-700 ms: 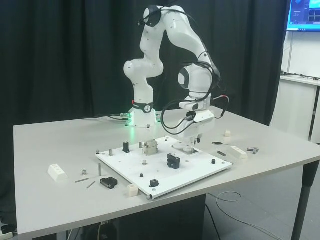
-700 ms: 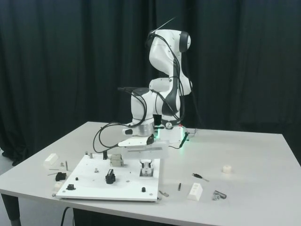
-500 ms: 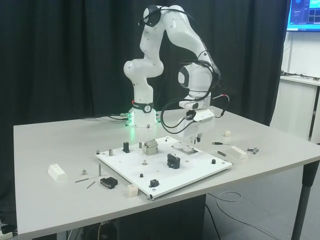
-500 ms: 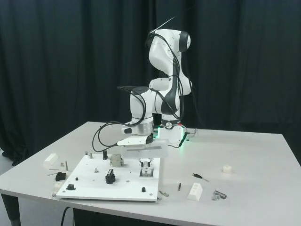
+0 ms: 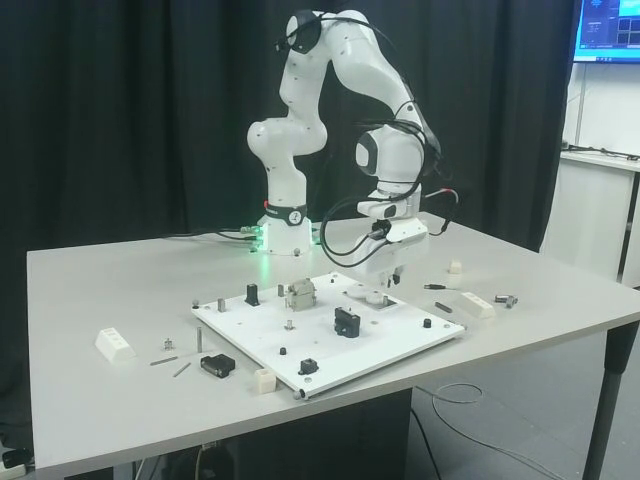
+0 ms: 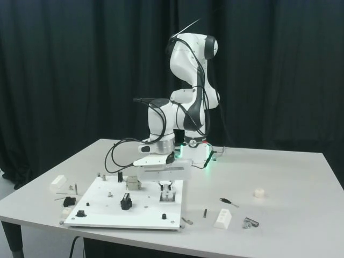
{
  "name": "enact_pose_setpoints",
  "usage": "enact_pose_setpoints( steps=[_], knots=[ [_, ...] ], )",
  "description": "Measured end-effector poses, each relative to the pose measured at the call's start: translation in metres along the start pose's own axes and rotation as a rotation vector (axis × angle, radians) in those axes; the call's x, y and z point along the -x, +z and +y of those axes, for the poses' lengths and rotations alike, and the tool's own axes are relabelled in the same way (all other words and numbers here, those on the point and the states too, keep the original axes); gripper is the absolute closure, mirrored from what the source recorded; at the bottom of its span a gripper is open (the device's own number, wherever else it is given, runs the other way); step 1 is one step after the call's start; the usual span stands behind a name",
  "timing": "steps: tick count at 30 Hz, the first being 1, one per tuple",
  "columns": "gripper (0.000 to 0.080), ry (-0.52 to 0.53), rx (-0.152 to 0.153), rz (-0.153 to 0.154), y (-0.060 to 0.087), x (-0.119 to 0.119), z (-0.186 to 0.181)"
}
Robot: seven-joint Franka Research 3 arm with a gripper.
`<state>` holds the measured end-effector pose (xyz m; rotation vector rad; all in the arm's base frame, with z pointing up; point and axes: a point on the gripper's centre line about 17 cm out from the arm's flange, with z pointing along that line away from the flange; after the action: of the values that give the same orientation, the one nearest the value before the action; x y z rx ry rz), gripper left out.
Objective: Place small gear.
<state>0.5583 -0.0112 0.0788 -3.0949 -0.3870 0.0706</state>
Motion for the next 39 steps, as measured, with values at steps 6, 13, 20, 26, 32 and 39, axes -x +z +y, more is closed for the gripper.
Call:
enact_pose_setpoints(
  steps=[6, 13, 20, 26, 32, 39],
  knots=[
    [0.0604, -0.004, 0.0, 0.001, 0.0, -0.001, -0.002],
    [0.0604, -0.018, 0.0, 0.001, 0.0, -0.003, -0.01],
    [0.0604, -0.043, -0.004, 0.001, 0.001, -0.007, -0.026],
    [0.0604, -0.068, -0.023, -0.004, 0.005, -0.009, -0.055],
    [0.0604, -0.082, -0.045, -0.018, 0.013, -0.005, -0.089],
    [0.0604, -0.097, -0.046, -0.032, 0.026, 0.002, -0.121]
  ],
)
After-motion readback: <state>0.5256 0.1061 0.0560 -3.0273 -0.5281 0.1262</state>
